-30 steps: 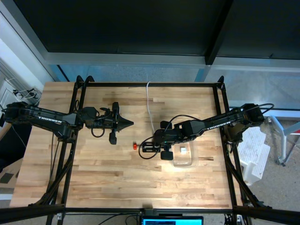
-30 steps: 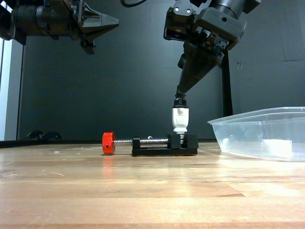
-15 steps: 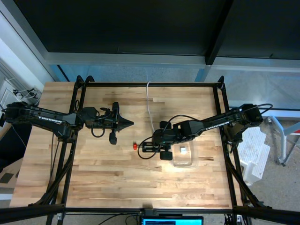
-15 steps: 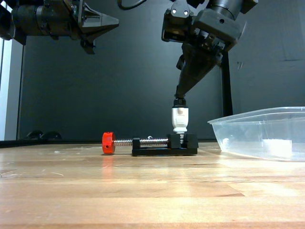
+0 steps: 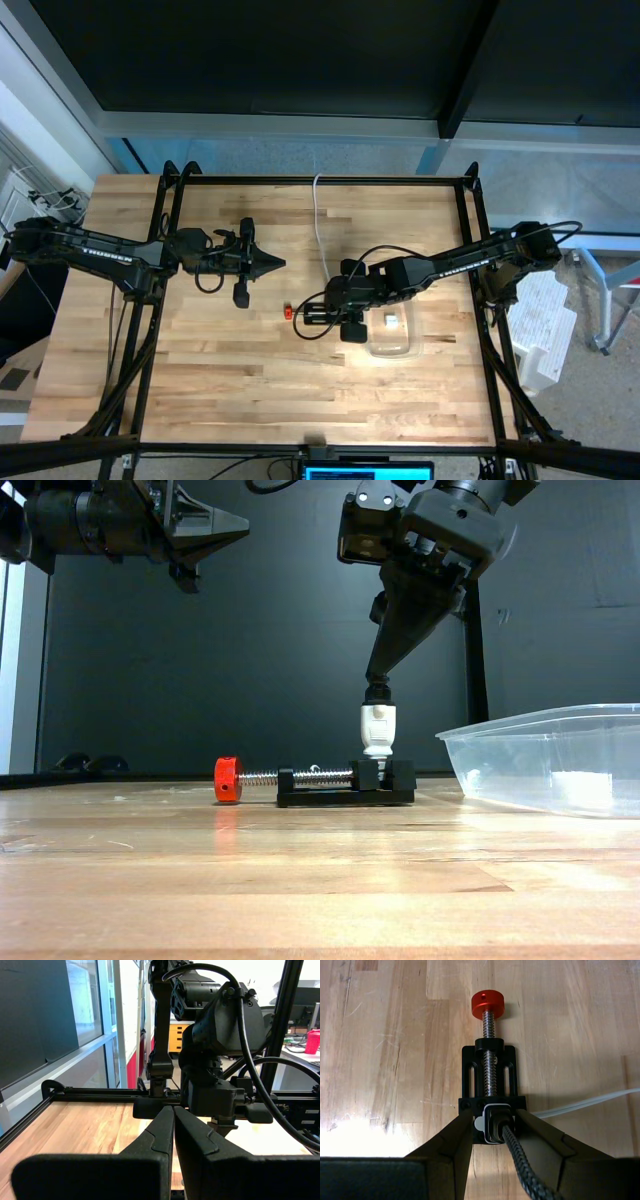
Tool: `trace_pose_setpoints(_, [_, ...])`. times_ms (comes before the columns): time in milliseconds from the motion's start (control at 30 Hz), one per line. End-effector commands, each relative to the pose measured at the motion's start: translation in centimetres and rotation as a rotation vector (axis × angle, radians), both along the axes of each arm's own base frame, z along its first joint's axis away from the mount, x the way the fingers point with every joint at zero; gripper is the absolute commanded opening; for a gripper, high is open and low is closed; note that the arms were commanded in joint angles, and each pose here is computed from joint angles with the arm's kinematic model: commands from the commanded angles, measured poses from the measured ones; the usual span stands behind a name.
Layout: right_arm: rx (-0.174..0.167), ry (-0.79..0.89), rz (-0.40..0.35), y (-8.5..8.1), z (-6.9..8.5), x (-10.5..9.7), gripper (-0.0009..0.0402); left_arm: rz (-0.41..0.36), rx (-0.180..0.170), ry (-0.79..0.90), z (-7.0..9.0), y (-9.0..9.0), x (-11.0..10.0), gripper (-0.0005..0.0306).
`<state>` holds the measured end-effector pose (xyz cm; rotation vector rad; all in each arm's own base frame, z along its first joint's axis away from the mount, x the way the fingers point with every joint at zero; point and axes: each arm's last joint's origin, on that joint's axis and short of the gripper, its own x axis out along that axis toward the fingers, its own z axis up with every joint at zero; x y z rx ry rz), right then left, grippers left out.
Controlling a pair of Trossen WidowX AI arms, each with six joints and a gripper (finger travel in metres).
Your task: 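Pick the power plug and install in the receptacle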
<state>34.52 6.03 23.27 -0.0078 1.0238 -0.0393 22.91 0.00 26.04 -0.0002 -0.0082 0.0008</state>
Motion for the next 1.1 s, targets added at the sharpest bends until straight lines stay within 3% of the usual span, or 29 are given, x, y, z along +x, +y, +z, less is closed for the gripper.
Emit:
trace_pose_setpoints(33, [0.001, -0.014, -0.002, -0.1, 0.9, -0.5, 0.0127, 0.000, 0.000, 0.000, 0.0, 0.0, 0.0, 0.0000])
trace_pose_setpoints(433, [0.009, -0.105, -0.002, -0.8, 5.5, -3.7, 0.0144, 0.000, 0.000, 0.000, 0.0, 0.0, 0.0, 0.0000])
trace_pose_setpoints(667, [0.000, -0.228, 0.012, -2.0, 6.8, -6.5, 0.0136, 0.000, 0.000, 0.000, 0.0, 0.0, 0.0, 0.0000])
trace_pose_setpoints(900, [0.012, -0.477, -0.033, -3.9, 6.8, -9.0, 0.0093, 0.000, 0.000, 0.000, 0.0, 0.0, 0.0, 0.0000])
trace_pose_setpoints(1100, [0.020, -0.681, -0.052, -5.3, 6.7, -10.5, 0.0019, 0.000, 0.000, 0.000, 0.0, 0.0, 0.0, 0.0000])
